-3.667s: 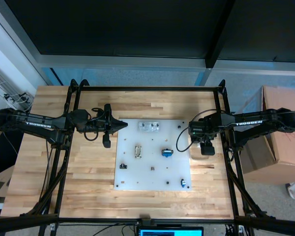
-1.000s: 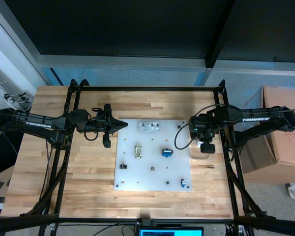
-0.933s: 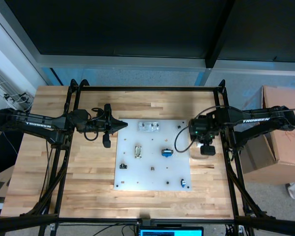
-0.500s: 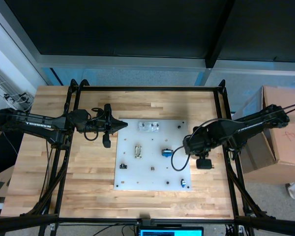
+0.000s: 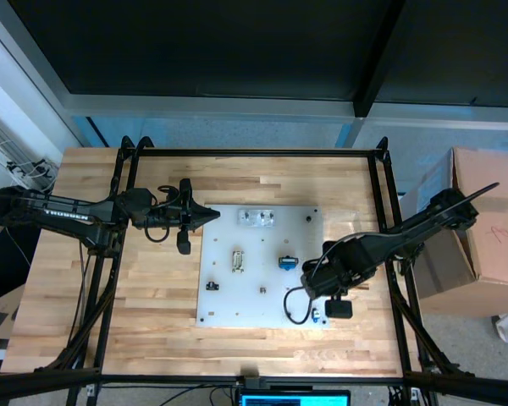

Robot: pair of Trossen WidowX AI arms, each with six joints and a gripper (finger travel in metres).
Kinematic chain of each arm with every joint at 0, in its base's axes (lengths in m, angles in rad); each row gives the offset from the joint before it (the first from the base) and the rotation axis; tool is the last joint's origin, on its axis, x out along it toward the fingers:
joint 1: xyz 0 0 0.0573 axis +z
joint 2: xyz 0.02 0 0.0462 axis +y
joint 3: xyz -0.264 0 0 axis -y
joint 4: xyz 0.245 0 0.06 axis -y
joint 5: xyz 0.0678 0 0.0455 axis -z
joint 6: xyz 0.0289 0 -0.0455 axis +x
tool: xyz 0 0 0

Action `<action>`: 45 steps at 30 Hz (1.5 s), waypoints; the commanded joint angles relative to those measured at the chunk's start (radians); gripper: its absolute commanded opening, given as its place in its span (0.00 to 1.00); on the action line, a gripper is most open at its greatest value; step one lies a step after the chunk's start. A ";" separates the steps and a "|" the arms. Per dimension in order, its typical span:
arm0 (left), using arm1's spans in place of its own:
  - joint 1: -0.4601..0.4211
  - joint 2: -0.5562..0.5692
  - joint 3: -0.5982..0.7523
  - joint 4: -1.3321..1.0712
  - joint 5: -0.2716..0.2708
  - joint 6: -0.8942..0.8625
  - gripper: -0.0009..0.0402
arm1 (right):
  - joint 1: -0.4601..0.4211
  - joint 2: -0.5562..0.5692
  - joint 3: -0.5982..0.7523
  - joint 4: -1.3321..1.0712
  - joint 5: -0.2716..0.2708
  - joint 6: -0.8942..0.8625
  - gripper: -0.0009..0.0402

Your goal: Pick the RJ45 connector and install on the taskboard

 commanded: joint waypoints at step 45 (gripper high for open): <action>0.000 0.000 0.000 0.000 0.000 0.000 0.02 | 0.137 0.186 0.040 0.167 0.004 0.110 0.02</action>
